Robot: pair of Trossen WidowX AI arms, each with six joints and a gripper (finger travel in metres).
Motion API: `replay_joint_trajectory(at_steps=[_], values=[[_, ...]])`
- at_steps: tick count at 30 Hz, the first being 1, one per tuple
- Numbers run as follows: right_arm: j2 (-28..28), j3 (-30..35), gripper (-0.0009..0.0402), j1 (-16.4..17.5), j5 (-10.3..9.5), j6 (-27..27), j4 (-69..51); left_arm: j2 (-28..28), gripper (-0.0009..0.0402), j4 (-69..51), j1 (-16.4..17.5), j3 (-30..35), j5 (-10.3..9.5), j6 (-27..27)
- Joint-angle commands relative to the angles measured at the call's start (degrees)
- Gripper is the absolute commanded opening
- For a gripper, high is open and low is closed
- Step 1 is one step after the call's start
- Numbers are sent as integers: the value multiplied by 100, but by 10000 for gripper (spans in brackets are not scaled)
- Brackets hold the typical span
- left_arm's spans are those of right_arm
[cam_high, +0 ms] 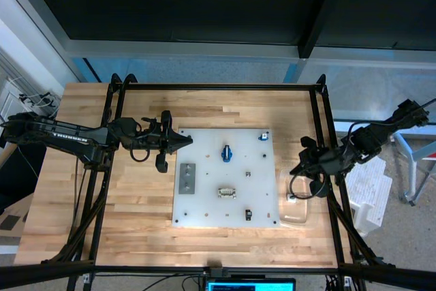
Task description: Pick the USB connector and install on taskboard
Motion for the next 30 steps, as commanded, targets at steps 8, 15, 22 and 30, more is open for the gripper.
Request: replay_joint_trajectory(at_steps=[8, 15, 22, 30], values=[[387, 0, 0, 837, 0, 1108, -632, 2, 0, 2, 0, 0, 0, 2], [704, 0, 0, 1370, -9, 1853, -920, 2, 0, 2, 0, 2, 0, 2], [1178, 0, 0, 1742, -17, 2299, -946, 2, 0, 2, 0, 2, 0, 2], [1589, 0, 3, 2065, -61, 2817, -1012, 2, 0, 2, 0, 0, 0, 2]])
